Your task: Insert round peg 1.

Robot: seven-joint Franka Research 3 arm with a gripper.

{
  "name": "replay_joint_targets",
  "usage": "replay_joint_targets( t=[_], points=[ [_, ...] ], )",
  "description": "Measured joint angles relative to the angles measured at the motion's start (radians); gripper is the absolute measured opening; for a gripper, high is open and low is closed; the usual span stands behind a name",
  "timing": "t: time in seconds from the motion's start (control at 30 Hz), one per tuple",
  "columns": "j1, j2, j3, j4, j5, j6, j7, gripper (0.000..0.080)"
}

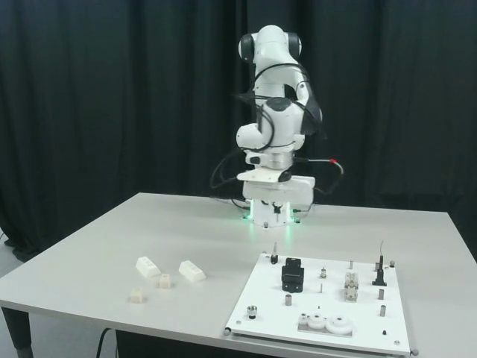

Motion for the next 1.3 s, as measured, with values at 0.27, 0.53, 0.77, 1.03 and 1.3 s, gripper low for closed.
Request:
replay_joint_targets(
  t=[0.27,0.53,0.77,1.03,1.3],
  points=[
    [0.002,0.000,0.098,0.001,0.000,0.029,0.163,0.0015],
    [0.002,0.006,0.177,0.001,-0.008,0.054,0.353,0.0015],
    [0.002,0.021,0.232,0.003,-0.018,0.067,0.542,0.0015],
    [0.002,0.049,0.265,0.009,-0.037,0.108,0.716,0.0015],
    [0.001,0.090,0.268,0.029,-0.036,0.176,0.807,0.0015]
  ],
)
